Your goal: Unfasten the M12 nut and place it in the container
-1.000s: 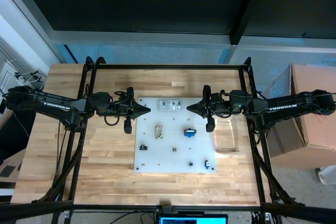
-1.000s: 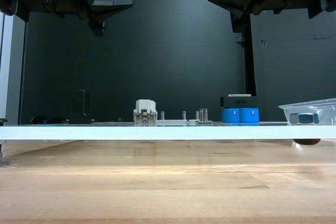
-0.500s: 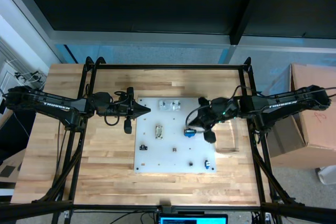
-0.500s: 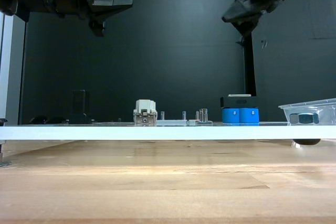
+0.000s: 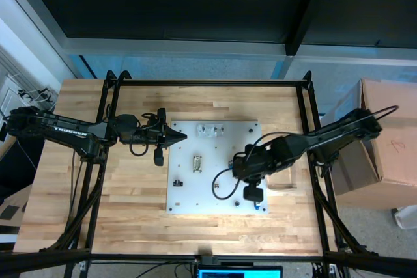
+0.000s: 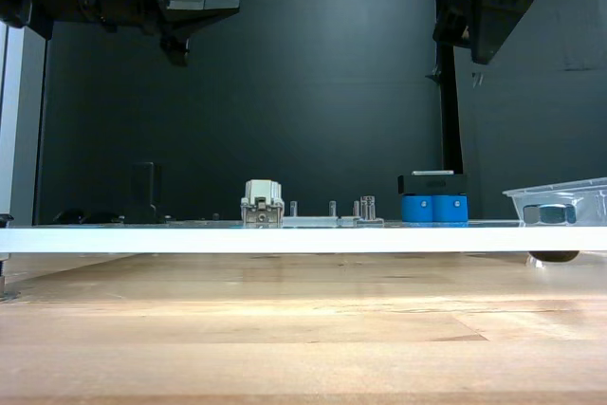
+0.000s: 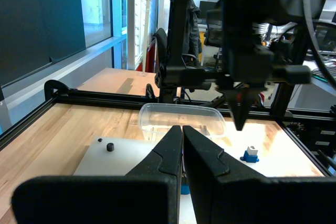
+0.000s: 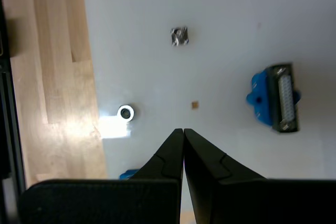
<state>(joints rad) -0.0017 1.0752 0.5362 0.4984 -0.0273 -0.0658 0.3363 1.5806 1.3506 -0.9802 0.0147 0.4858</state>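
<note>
The small silver nut [image 8: 125, 112] sits on its stud on the white board [image 5: 189, 190], near the board's near right edge [image 5: 237, 204]. In the low view the nut [image 6: 548, 214] shows in front of the clear container [image 6: 569, 193]. My right gripper [image 8: 183, 129] is shut and empty. It points down, high above the board [image 5: 246, 175], a little beyond the nut and beside the container [image 5: 287, 183]. My left gripper [image 7: 182, 127] is shut and empty too, held level high over the board's far left edge [image 5: 181, 137].
A blue connector [image 8: 275, 100] and a small silver post [image 8: 179, 35] stand mid-board. A grey connector [image 6: 262, 206] is on the left half, and a small blue block [image 7: 251, 155] sits at the near right corner. Black frame rails [image 5: 208, 83] ring the table.
My right arm has swung from the board's far right toward its near right and tipped its gripper downward. The left arm and the nut have not moved.
</note>
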